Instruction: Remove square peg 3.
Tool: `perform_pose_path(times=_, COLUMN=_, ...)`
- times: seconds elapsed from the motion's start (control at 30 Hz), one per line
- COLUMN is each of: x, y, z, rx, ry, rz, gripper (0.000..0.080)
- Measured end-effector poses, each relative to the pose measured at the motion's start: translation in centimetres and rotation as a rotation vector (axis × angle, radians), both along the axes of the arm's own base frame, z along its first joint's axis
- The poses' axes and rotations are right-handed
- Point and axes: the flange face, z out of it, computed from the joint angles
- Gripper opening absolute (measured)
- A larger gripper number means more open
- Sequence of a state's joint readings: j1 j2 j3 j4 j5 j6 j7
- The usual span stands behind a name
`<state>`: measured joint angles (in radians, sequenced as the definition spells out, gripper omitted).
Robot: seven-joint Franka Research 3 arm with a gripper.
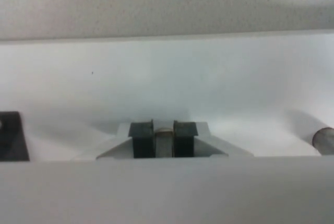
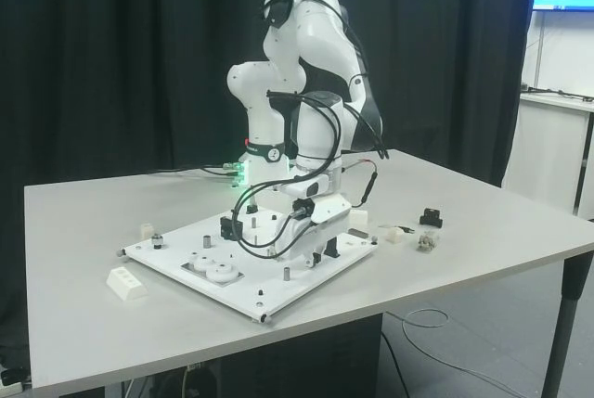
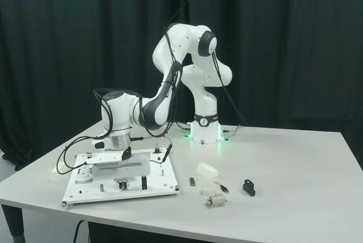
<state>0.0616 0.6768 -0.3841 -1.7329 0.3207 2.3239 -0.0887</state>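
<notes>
Arm: the white arm (image 3: 170,79) reaches from its base at centre frame in the second room view down to the white board (image 3: 164,189) at lower left, wrist low over the board. In the first room view the board (image 2: 167,263) lies at lower centre on the grey table (image 2: 483,222).

Tool: in the wrist view the tool (image 1: 164,139) sits at lower centre of the frame. Its two black fingers (image 1: 141,140) stand close together, closed on a small grey piece between them, taken to be the square peg (image 1: 164,141). The pads touch the piece on both sides. In the second room view the tool (image 3: 121,184) is at the board surface, lower left of frame; in the first room view the tool (image 2: 295,248) is partly hidden by the wrist and cables.

Task item: the square peg is between the fingers, low at the board. Whether it is seated in its hole or lifted clear cannot be told.

Other items, wrist view: a black block (image 1: 11,136) at the left edge; a grey round peg (image 1: 323,140) at the right edge.

Other items, second room view: a black part (image 3: 248,187) and a white block (image 3: 207,170) on the table right of the board, well apart from the tool.
</notes>
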Motion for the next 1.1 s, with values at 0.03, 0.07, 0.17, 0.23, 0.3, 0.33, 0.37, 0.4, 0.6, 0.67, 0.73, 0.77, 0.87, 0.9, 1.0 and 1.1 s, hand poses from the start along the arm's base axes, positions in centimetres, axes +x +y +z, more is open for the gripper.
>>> perform_pose_path(times=0.03, x=0.0, y=0.0, z=0.0, rx=0.000, ry=0.000, rz=0.000, gripper=0.0077)
perform_pose_path(times=0.07, x=0.0, y=0.0, z=0.0, rx=0.001, ry=0.000, rz=-0.001, gripper=0.0077)
perform_pose_path(times=0.17, x=0.0, y=0.0, z=0.1, rx=0.001, ry=-0.001, rz=-0.002, gripper=0.0077)
perform_pose_path(times=0.23, x=-0.1, y=0.0, z=0.1, rx=0.002, ry=-0.001, rz=-0.002, gripper=0.0077)
perform_pose_path(times=0.3, x=-0.1, y=0.0, z=0.2, rx=0.002, ry=-0.001, rz=-0.003, gripper=0.0077)
perform_pose_path(times=0.33, x=-0.1, y=0.0, z=0.2, rx=0.002, ry=-0.002, rz=-0.003, gripper=0.0077)
perform_pose_path(times=0.37, x=-0.1, y=0.0, z=0.2, rx=0.002, ry=-0.002, rz=-0.003, gripper=0.0077)
perform_pose_path(times=0.4, x=-0.1, y=0.0, z=0.2, rx=0.002, ry=-0.002, rz=-0.003, gripper=0.0077)
perform_pose_path(times=0.6, x=-0.1, y=0.0, z=0.3, rx=0.003, ry=-0.004, rz=-0.004, gripper=0.0077)
perform_pose_path(times=0.67, x=-0.2, y=-0.1, z=0.5, rx=0.003, ry=-0.005, rz=-0.004, gripper=0.0077)
perform_pose_path(times=0.73, x=-0.2, y=-0.1, z=0.6, rx=0.003, ry=-0.006, rz=-0.005, gripper=0.0077)
perform_pose_path(times=0.77, x=-0.2, y=-0.1, z=0.7, rx=0.004, ry=-0.007, rz=-0.005, gripper=0.0077)
perform_pose_path(times=0.87, x=-0.2, y=-0.1, z=0.8, rx=0.004, ry=-0.009, rz=-0.006, gripper=0.0077)
perform_pose_path(times=0.9, x=-0.2, y=-0.1, z=0.9, rx=0.004, ry=-0.009, rz=-0.006, gripper=0.0077)
perform_pose_path(times=1.0, x=-0.3, y=-0.1, z=1.1, rx=0.005, ry=-0.011, rz=-0.007, gripper=0.0077)
perform_pose_path(times=1.1, x=-0.3, y=-0.1, z=1.2, rx=0.006, ry=-0.013, rz=-0.008, gripper=0.0077)
